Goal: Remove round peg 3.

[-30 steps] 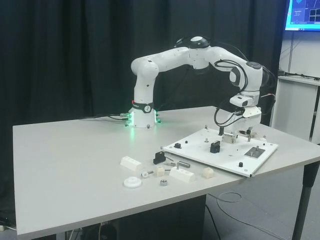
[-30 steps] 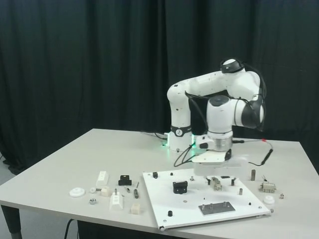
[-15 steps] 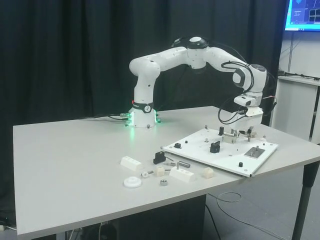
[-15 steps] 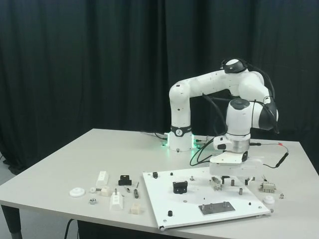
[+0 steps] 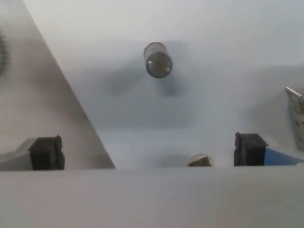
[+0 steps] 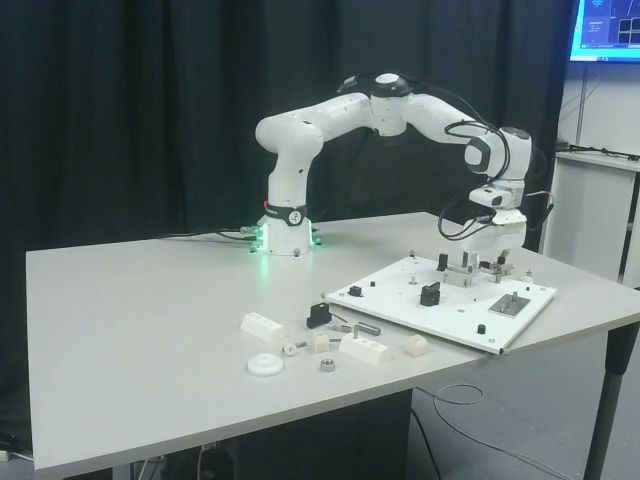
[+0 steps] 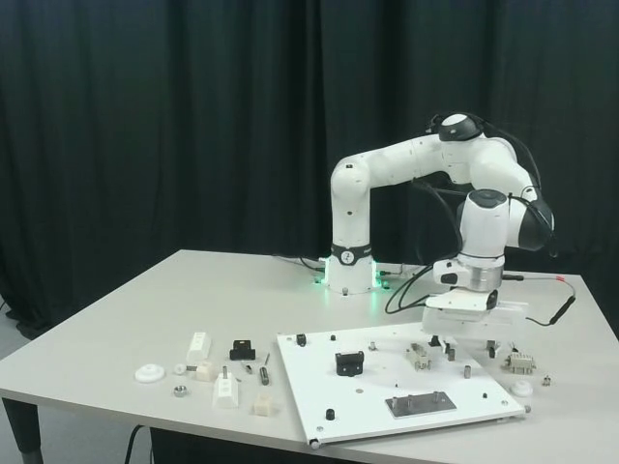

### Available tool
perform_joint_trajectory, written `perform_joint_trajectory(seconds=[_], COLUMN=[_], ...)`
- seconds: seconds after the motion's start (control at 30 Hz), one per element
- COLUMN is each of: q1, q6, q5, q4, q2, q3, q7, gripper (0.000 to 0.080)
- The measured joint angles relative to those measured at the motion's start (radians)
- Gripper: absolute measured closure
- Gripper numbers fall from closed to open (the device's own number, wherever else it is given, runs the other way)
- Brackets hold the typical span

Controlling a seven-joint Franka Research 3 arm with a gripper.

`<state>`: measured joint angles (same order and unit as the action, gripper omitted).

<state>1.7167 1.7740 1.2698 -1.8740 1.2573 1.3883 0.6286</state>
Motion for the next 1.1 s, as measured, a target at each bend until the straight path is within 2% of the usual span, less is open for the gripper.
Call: perform_joint_trajectory(seconds=[0.23,0.6,0.87,1.1], q1=[0.024,0.013,-0.008,-0.026], q6=[0.047,0.127,0.159,0.163], q5=[-0.001,0.000,0.017,0.030], q4=[-0.013,-0.015,-0.013,-0.002], q2=[0.000,-0.001,-0.011,-0.023], q3=[-0.004,-0.032,-0.054,-0.062], q7=[0.036,0.066,0.086,0.095], gripper=[0.0003,0.0003,0.0003,0.0003])
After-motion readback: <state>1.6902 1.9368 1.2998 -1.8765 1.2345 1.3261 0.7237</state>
